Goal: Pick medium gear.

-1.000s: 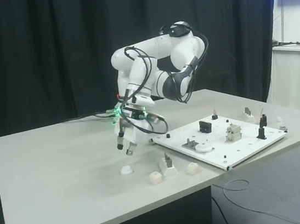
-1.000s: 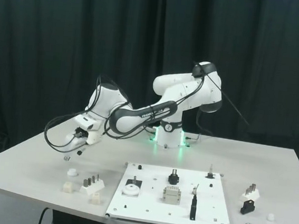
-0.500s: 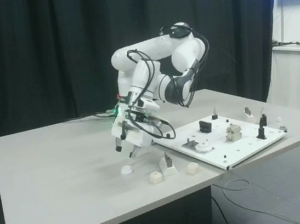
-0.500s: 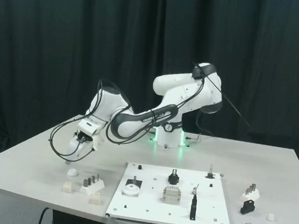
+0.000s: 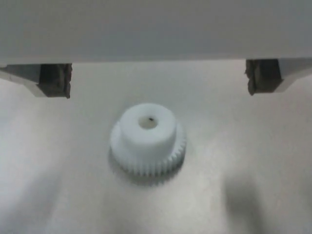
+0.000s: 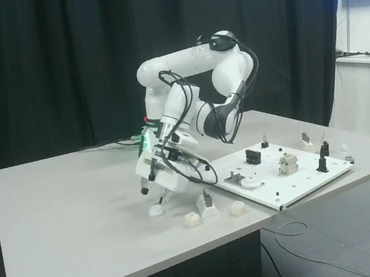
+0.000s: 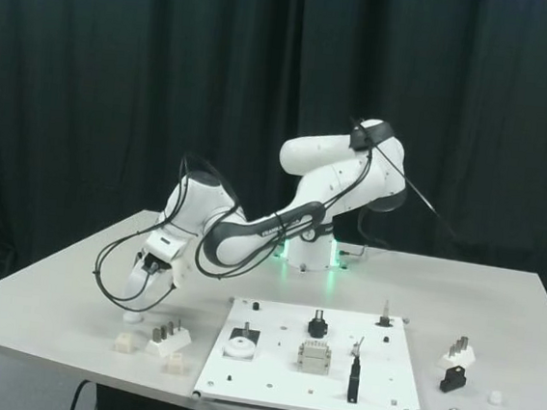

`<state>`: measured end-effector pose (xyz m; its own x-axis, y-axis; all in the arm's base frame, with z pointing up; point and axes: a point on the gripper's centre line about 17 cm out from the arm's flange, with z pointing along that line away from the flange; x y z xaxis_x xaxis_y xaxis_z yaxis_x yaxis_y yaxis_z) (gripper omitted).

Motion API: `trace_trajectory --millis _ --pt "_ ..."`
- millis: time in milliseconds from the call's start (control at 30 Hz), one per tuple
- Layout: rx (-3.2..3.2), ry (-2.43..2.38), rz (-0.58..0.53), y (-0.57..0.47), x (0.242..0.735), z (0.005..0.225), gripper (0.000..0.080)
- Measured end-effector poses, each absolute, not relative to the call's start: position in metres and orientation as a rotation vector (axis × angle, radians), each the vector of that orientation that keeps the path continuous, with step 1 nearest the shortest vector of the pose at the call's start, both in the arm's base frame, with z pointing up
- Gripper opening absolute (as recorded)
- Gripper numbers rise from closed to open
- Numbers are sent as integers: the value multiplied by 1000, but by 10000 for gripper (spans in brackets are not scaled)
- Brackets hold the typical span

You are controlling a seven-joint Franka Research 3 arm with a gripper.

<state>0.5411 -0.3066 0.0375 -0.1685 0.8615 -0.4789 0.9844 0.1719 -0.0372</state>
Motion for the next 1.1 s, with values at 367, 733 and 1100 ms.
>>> trace_trajectory --millis 367,733,1100 --pt "1741 2127 -514 -307 533 25 800" --pt "1748 2116 -500 -306 533 20 800" --pt "1759 2097 -476 -306 535 16 800"
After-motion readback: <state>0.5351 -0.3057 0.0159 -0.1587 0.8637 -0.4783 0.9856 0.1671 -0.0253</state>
